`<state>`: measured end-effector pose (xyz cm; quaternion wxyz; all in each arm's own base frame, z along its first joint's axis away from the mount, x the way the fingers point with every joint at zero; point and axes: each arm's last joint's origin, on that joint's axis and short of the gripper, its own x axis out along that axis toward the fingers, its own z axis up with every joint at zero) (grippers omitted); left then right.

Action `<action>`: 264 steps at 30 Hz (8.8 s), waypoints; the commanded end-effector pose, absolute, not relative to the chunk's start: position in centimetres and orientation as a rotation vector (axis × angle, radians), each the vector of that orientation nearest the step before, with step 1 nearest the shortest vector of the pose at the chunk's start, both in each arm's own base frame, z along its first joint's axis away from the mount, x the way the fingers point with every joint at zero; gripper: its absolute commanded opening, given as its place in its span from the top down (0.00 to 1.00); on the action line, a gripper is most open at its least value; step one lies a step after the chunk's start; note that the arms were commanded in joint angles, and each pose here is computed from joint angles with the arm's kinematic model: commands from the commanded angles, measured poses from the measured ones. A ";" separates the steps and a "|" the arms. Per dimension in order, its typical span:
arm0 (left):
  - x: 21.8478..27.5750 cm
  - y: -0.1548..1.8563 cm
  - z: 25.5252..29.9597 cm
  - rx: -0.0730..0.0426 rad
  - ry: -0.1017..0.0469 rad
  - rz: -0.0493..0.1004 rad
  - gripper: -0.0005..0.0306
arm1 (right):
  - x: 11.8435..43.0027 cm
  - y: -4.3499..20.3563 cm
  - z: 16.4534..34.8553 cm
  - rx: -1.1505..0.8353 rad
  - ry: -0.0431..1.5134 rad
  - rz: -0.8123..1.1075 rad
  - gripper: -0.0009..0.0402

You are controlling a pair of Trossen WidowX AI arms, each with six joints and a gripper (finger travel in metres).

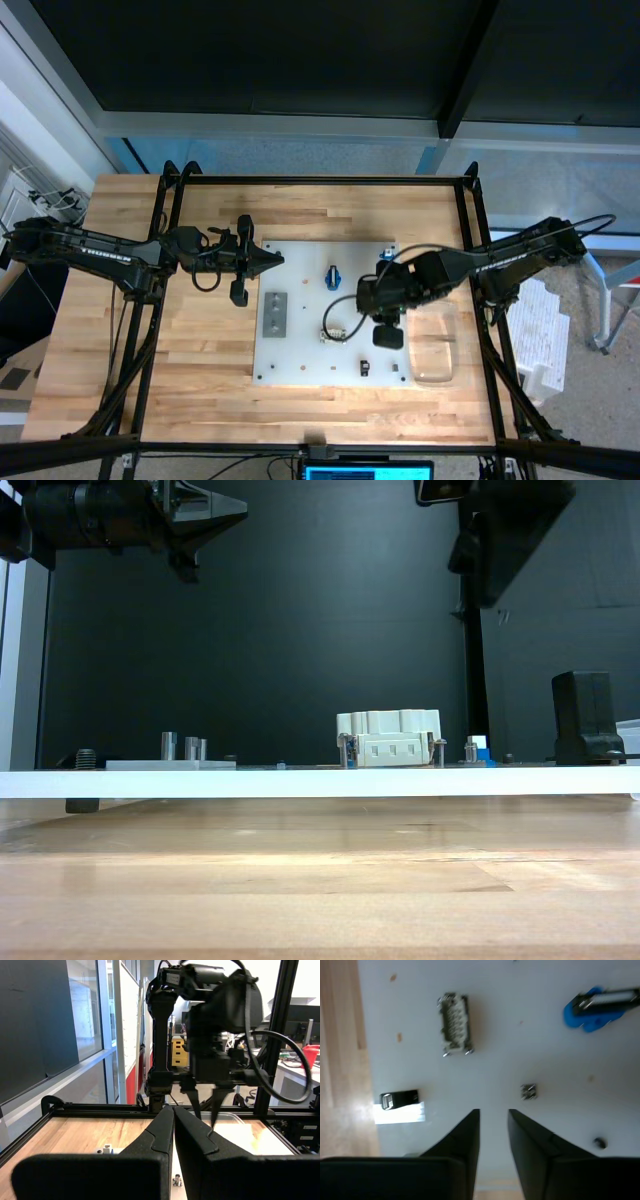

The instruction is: Pick the 16mm bar and install on taskboard

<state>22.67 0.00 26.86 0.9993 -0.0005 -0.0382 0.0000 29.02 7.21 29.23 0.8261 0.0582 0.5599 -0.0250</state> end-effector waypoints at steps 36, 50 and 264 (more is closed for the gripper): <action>22.68 0.00 26.86 -0.001 -0.077 0.000 0.98 | 29.7 0.1 34.8 0.048 0.353 -0.031 0.98; 22.68 0.00 26.86 -0.001 -0.077 0.000 0.98 | 28.1 0.1 33.4 0.068 0.097 -0.029 0.98; 22.68 0.00 26.86 -0.001 -0.077 0.000 0.98 | 24.8 0.0 28.0 0.088 0.018 -0.046 0.98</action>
